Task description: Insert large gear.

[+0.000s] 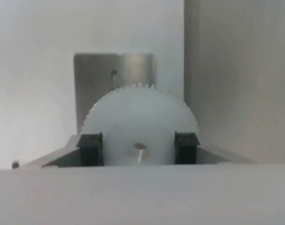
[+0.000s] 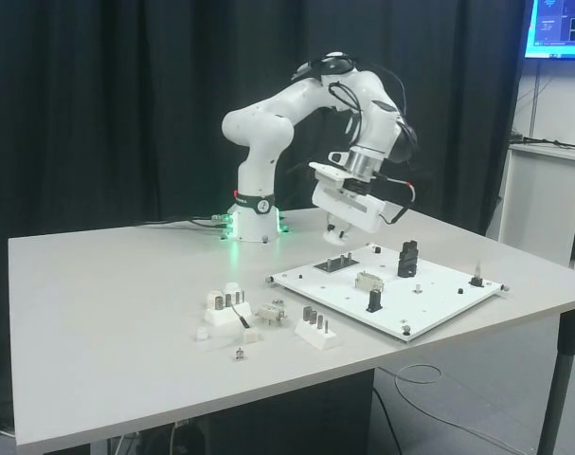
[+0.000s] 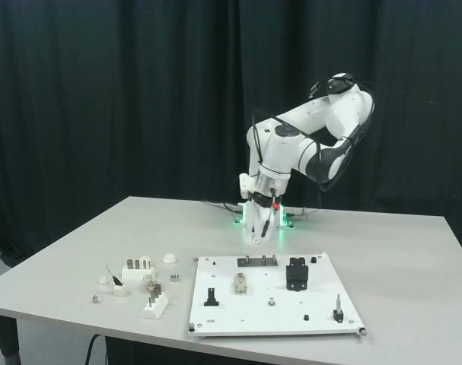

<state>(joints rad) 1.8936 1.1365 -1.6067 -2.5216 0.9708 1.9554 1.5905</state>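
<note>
White gear (image 1: 140, 124) sits clamped in the end effector (image 1: 139, 149), hanging above the board's (image 2: 439, 301) far edge, its peg plate (image 1: 97, 77) directly below.

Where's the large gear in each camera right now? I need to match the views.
Wrist view: large white gear centre frame, clamped between the black fingertips.
First room view: at the gripper, above the white board's far edge; gear itself barely discernible.
Second room view: under the gripper, too small to make out.
Shared landmark: the gripper.
</note>
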